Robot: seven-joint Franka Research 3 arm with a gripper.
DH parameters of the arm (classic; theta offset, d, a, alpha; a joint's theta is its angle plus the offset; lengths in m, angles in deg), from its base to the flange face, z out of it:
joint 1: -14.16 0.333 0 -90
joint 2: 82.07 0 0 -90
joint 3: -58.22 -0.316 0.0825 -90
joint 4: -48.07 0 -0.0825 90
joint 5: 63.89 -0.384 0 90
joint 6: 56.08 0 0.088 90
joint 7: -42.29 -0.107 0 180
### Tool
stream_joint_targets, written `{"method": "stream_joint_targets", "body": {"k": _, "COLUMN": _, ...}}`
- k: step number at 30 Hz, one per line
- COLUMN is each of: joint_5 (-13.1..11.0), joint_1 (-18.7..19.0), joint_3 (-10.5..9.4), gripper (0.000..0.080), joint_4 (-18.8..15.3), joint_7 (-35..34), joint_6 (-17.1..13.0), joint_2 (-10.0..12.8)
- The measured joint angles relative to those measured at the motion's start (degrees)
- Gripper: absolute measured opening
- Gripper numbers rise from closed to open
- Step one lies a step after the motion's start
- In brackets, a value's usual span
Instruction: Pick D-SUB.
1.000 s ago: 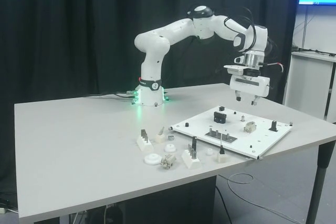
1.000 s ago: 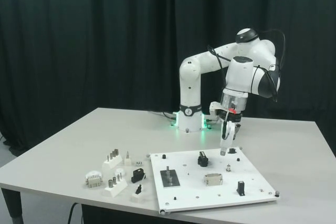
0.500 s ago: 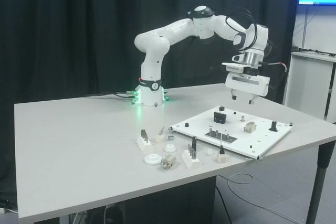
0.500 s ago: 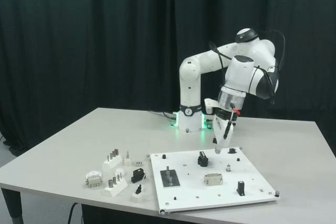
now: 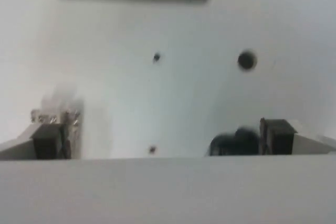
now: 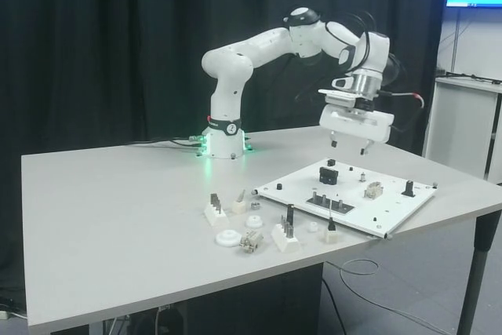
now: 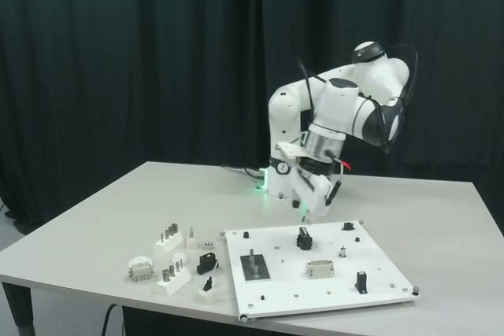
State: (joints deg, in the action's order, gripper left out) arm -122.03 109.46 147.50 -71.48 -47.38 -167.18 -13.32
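Since the earlier frame, the gripper (image 6: pixel 347 146) has swung away from the far corner of the white board (image 7: pixel 276 285), tilted, fingers spread and empty. That leaves the D-SUB connector (image 7: pixel 318 269) untouched on the board, still awaiting approach.

A white board (image 6: pixel 392 211) lies on the grey table (image 6: pixel 110 217); at its 9 o'clock, small white blocks (image 7: pixel 171 240) and a gear (image 6: pixel 228 238) sit apart.

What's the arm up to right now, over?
Gripper above the white board, jaws open, empty. Connector sits untouched on board. Nothing in the way.
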Motion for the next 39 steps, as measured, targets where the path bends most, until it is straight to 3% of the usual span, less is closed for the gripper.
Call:
{"method": "stream_joint_targets", "body": {"k": 11, "joint_5": -0.66, "joint_1": -3.29, "joint_3": 1.99, "gripper": 0.0800, "joint_4": -2.44, "joint_7": 15.80, "joint_6": -0.30, "joint_2": -0.17}}
{"method": "stream_joint_targets", "body": {"k": 17, "joint_5": -2.44, "joint_1": -6.14, "joint_3": 2.14, "gripper": 0.0800, "joint_4": -3.16, "joint_7": 23.77, "joint_6": -0.71, "joint_2": -0.33}}
{"method": "stream_joint_targets", "body": {"k": 28, "joint_5": -6.18, "joint_1": -11.24, "joint_3": 2.06, "gripper": 0.0800, "joint_4": -3.35, "joint_7": 33.98, "joint_6": -0.71, "joint_2": -0.33}}
{"method": "stream_joint_targets", "body": {"k": 39, "joint_5": -8.78, "joint_1": -15.60, "joint_3": 1.91, "gripper": 0.0800, "joint_4": -2.92, "joint_7": 39.22, "joint_6": -0.70, "joint_2": -0.32}}
